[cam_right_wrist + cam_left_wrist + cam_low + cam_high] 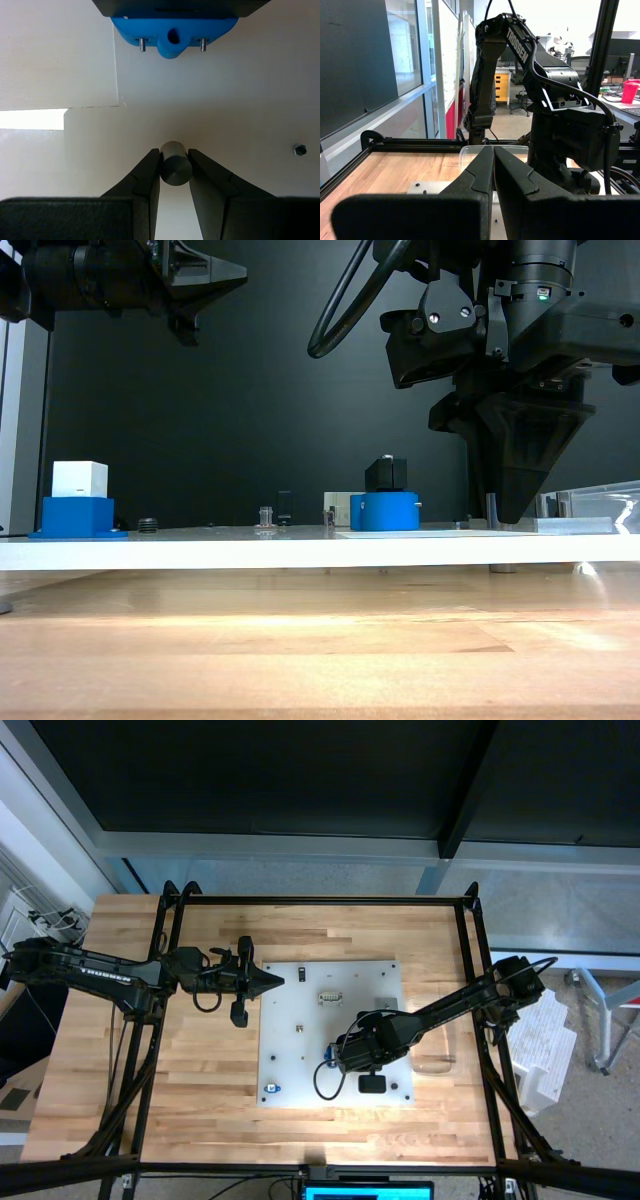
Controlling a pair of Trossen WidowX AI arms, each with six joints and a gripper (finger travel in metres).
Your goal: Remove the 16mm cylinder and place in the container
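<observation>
**pegwatcher:** ok, high view first, what've we got?

**benchrat:** left gripper is by the far-left corner of the white board, fingers pressed together. Right gripper points down over the middle of the board. The container sits at the board's right edge.

**pegwatcher:** low view?

**benchrat:** the right one's tips are down at board level. The 16mm cylinder stands upright right against them, with the blue fitting off to its left. The left one hangs high above the board.

**pegwatcher:** wrist cams?

**benchrat:** left cam: its fingers are flat against each other with nothing between. Right cam (best angle imo): a narrow pinch, both fingers touching the cylinder's sides. The peg is standing on the board, apart from the blue fitting.
</observation>
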